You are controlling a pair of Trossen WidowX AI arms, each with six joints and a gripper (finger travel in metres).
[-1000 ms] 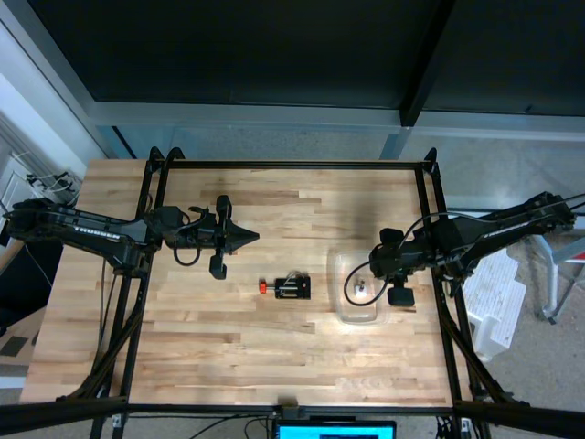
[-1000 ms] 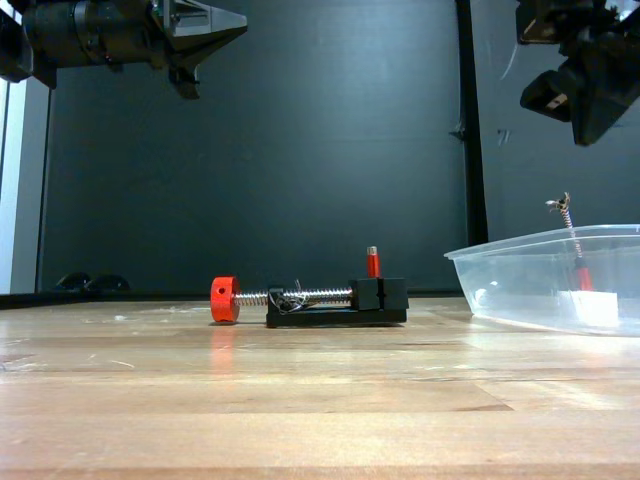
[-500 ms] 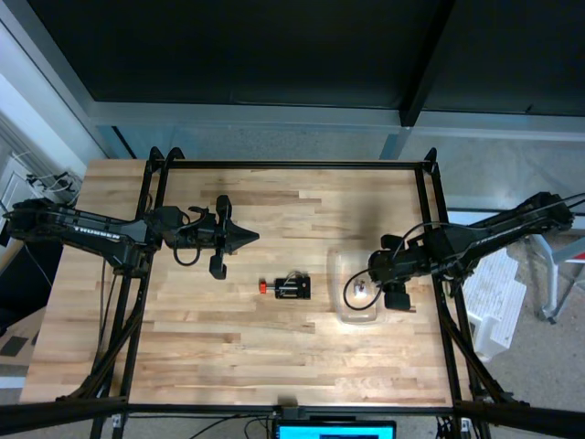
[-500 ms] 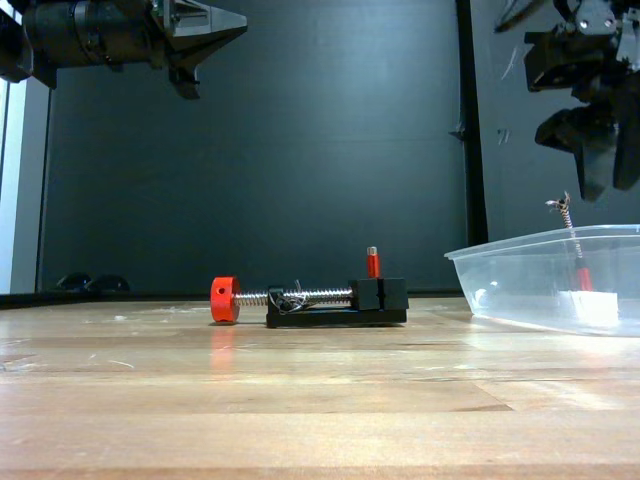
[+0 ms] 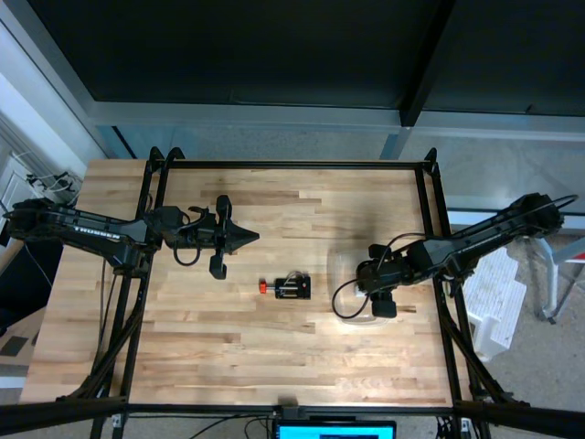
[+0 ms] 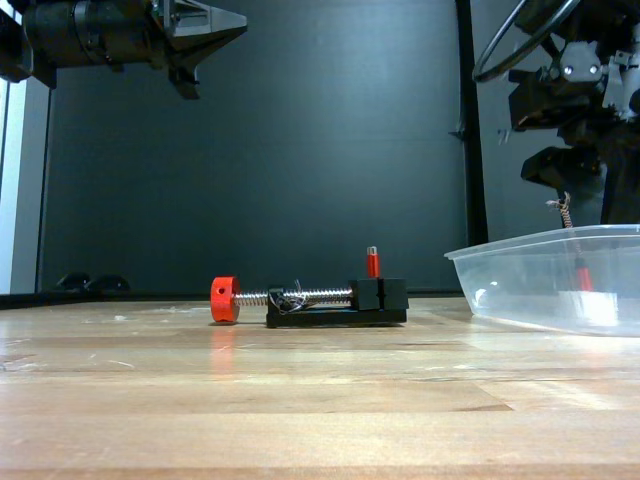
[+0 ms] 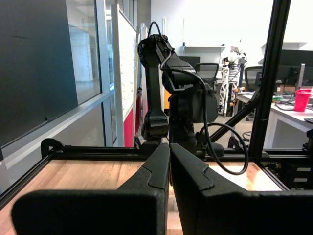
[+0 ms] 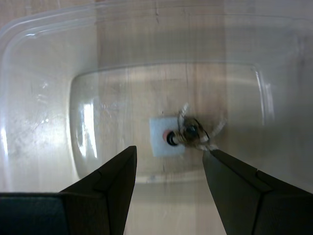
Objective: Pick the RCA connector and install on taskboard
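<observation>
Smooth pale wood tabletop (image 5: 228, 338) with a faint sheen. The tray (image 6: 520, 285) is clear glossy plastic. The taskboard (image 6: 335, 300) is matt black with silvery ribbed metal. Matt black plastic covers the left hand (image 5: 253, 237), high above the tabletop's left half, and the right hand (image 8: 168, 152), over the tray and the RCA connector (image 8: 190, 131) with its bright metal

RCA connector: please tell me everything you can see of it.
The RCA connector is tiny and dark, with a red ring and silvery springy wire. It stands on a white square in the clear tray. Nothing grips it: the right gripper hovers above, jaws open; the left gripper is far off, shut.
</observation>
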